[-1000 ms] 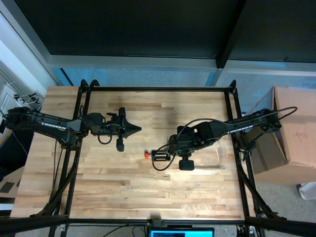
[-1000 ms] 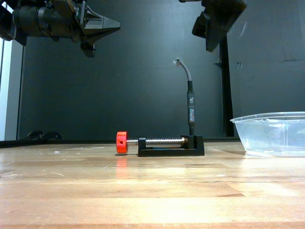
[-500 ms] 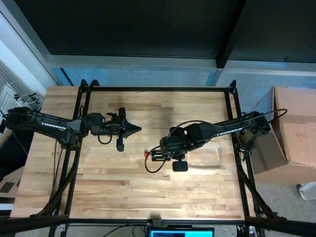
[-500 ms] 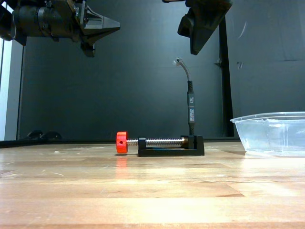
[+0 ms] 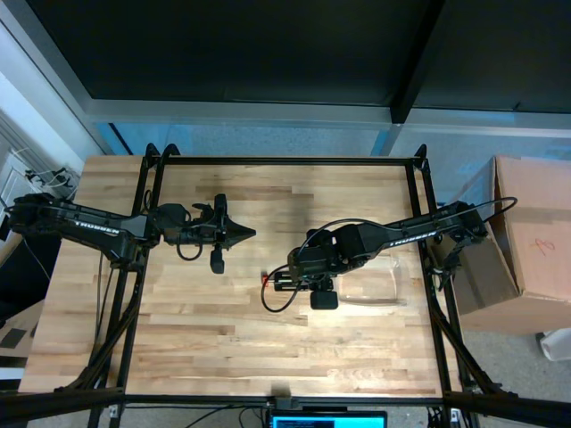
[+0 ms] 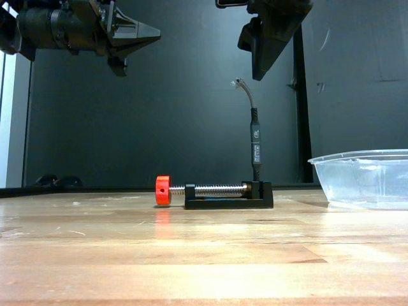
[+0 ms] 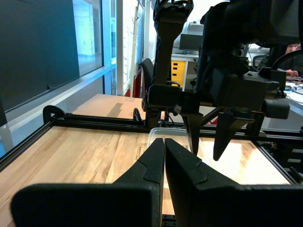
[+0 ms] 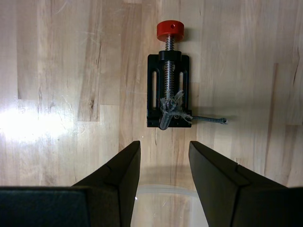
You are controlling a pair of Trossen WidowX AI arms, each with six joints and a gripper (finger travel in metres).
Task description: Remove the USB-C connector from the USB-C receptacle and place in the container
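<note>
**USB-C connector (image 6: 255, 143) plugged in, both hands aloft**

Standing upright in the USB-C receptacle (image 6: 257, 183), gripped at one end of a small black clamp (image 6: 228, 196); depth of seating not discernible. Frayed cable stub (image 6: 243, 89) curving off the top of the connector. Red knob (image 6: 163, 190) of the clamp screw at the opposite end. Clamp lying flat on the wooden worktop (image 6: 127, 255). Clear plastic container (image 6: 366, 178) near the connector end of the clamp, apart from it, toward the right arm's side. Right hand (image 8: 163, 144) high above clamp and connector, pointed down, fingers spread apart and clear of both. Connector visible from above just beyond the gap between the fingers. Left hand (image 7: 164, 142) raised well off toward the left arm's side, held level, pointed toward the right hand, fingers pressed together with tips meeting.
</note>
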